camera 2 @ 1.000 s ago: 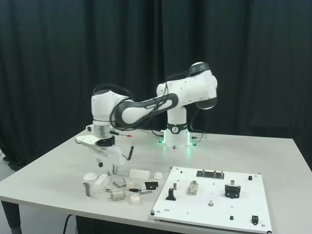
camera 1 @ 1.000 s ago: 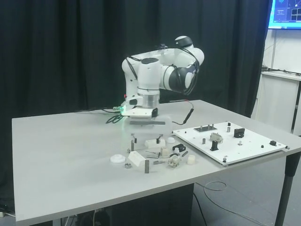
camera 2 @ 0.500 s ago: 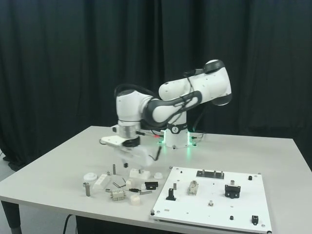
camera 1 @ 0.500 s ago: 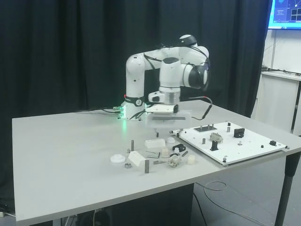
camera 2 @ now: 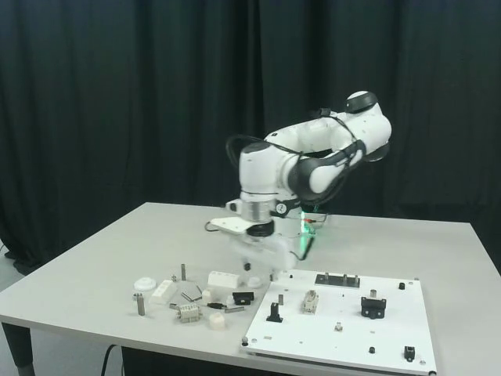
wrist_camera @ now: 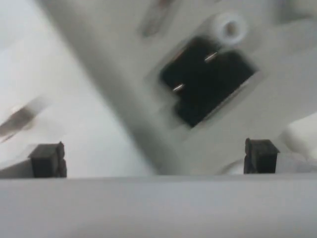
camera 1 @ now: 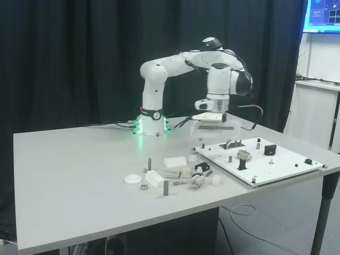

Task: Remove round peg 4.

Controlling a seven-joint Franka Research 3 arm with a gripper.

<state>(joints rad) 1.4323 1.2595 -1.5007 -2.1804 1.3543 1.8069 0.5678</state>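
My gripper hangs open over the near corner of the white board, holding nothing. In the second room view the gripper is beside the board. The wrist view shows the gripper with both black fingertips far apart above a black plate carrying two thin pins. That plate lies at the board's back. A small grey peg stands upright on the board. I cannot tell which peg is round peg 4.
Loose white and grey parts lie on the grey table left of the board, with one grey peg standing upright among them. Black brackets stand on the board. The arm's base glows green at the back.
The arm has swung from above the loose parts over to the board. A grey peg stays standing on the table where the gripper was.
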